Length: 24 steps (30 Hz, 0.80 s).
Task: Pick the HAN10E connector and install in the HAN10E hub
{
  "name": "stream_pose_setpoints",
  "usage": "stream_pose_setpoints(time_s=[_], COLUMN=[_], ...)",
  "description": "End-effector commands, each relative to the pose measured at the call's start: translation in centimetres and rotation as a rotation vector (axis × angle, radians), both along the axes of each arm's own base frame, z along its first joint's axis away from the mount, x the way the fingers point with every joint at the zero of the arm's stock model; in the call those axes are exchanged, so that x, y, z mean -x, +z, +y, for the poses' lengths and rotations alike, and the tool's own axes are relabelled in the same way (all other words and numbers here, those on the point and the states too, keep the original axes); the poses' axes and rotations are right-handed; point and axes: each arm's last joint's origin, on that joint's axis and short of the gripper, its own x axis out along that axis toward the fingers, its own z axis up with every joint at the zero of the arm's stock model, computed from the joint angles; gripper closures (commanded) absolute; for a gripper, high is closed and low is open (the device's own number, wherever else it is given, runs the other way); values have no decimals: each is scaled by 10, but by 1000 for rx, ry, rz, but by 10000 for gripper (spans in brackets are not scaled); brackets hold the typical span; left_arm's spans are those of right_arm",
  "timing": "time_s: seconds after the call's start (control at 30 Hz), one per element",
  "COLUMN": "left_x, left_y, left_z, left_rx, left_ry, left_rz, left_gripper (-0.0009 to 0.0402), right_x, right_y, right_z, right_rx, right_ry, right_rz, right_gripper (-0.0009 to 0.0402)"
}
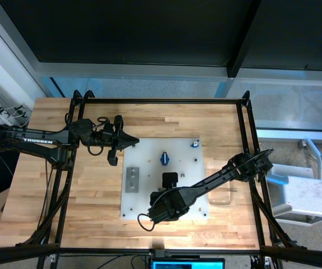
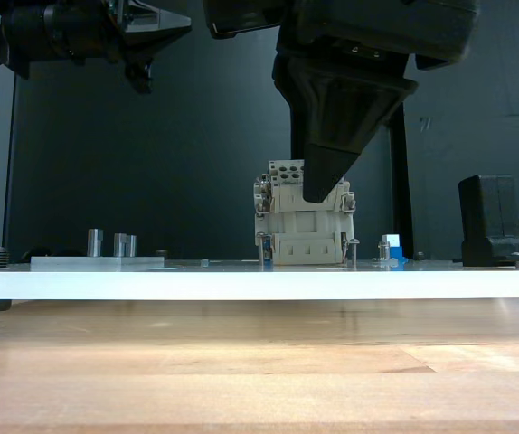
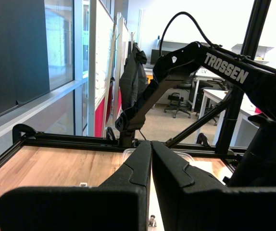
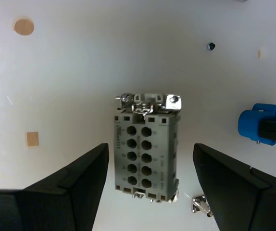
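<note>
— How far along? From the bench down, please

— Carries the white board at its middle. Left arm parked over the far left side, well apart from the work, with the left gripper pressed together on nothing. Right arm reaching in over the near part of the board, with the right gripper straddling the stack. Spread wide, holding nothing, clear of both flanks as seen from the wrist

— And the HAN10E hub?

— Fixed to the board toward its near edge, right under the right gripper. Metal flanged ends showing beyond either end of the block on top

— Then the HAN10E connector?

— Sits on top of the hub, ten-holed face up, between the spread gripper halves. From bench height looks a little tilted rather than level. One fingertip right at its upper edge; cannot tell whether touching

— So finished?

— Pick done, and placing into the hub done by the look of it. Probably left: a press to bring it down level, if truly standing proud, then lifting the right gripper clear. Cannot tell from here whether fully seated or latched
</note>
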Motion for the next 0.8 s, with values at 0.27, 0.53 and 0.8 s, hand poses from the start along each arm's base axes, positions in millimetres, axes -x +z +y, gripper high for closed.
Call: stream_pose_setpoints(time_s=[0.27, 0.53, 0.8], left_x=[0, 0, 0], left_y=[0, 0, 0], left_z=[0, 0, 0], left_rx=[0, 0, 0], left_ry=[0, 0, 0], left_rz=[0, 0, 0], left_gripper=[393, 393, 393], right_x=[-1, -1, -1], right_y=[-3, -2, -2], right_z=[0, 0, 0], right_rx=[-6, -6, -6], right_ry=[0, 0, 1], right_rz=[-12, -12, -11], right_gripper=[188, 245, 306])
